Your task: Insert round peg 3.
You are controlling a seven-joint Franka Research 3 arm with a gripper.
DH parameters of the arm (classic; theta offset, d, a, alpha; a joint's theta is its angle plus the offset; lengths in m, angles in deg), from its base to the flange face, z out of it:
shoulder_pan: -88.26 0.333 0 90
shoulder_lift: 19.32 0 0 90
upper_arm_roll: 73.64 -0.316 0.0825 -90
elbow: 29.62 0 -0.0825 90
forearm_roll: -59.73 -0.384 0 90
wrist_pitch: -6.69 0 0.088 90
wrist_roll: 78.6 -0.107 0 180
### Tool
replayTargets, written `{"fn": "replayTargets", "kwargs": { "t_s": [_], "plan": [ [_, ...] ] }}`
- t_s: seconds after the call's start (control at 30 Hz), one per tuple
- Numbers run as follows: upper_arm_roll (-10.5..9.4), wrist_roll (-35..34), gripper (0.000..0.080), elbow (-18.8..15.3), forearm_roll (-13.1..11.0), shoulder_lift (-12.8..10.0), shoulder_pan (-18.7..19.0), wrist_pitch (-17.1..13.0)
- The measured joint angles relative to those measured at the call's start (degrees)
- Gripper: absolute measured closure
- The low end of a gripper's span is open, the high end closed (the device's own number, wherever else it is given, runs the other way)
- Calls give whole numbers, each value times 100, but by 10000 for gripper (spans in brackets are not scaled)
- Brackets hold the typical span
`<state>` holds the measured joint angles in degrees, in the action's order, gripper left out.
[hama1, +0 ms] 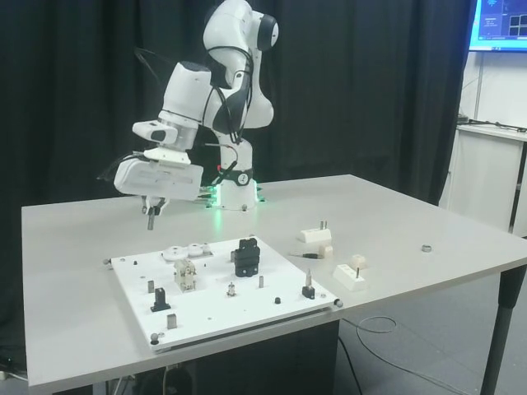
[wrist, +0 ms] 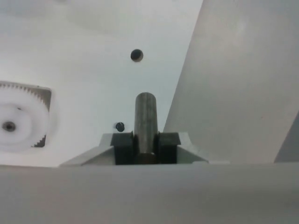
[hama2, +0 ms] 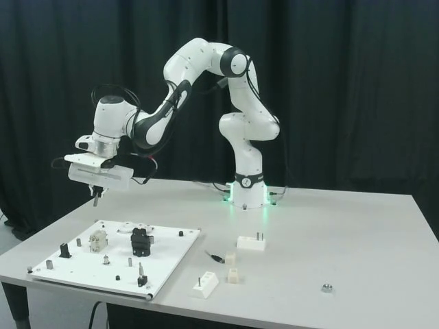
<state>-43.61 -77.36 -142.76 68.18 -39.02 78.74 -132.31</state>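
My gripper (wrist: 145,140) is shut on a grey round peg (wrist: 145,123), which points straight down from between the black pads. In the wrist view the peg hangs above the white board (wrist: 93,70), between a larger dark hole (wrist: 136,55) and a smaller one (wrist: 120,126). In the first room view the gripper (hama1: 151,216) holds the peg (hama1: 151,220) well above the far left corner of the board (hama1: 247,309). The second room view places the gripper (hama2: 96,197) and the peg (hama2: 95,201) above the board's (hama2: 164,257) back left edge.
White gears (wrist: 14,123) lie on the board close to the peg. The board also carries a black block (hama1: 247,257), a small white part (hama1: 184,274) and several short pegs. White holder blocks (hama1: 350,276) and a small ring (hama1: 426,247) lie on the grey table (hama1: 395,214).
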Motion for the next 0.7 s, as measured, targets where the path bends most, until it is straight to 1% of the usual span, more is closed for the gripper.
{"fn": "replayTargets", "kwargs": {
  "t_s": [0.33,0.6,0.7],
  "plan": [
    [0,49,696,20,-18,-158,-66,59],
    [0,57,696,156,-24,-293,-102,260],
    [0,56,696,213,-74,-351,-121,329]
  ]
}}
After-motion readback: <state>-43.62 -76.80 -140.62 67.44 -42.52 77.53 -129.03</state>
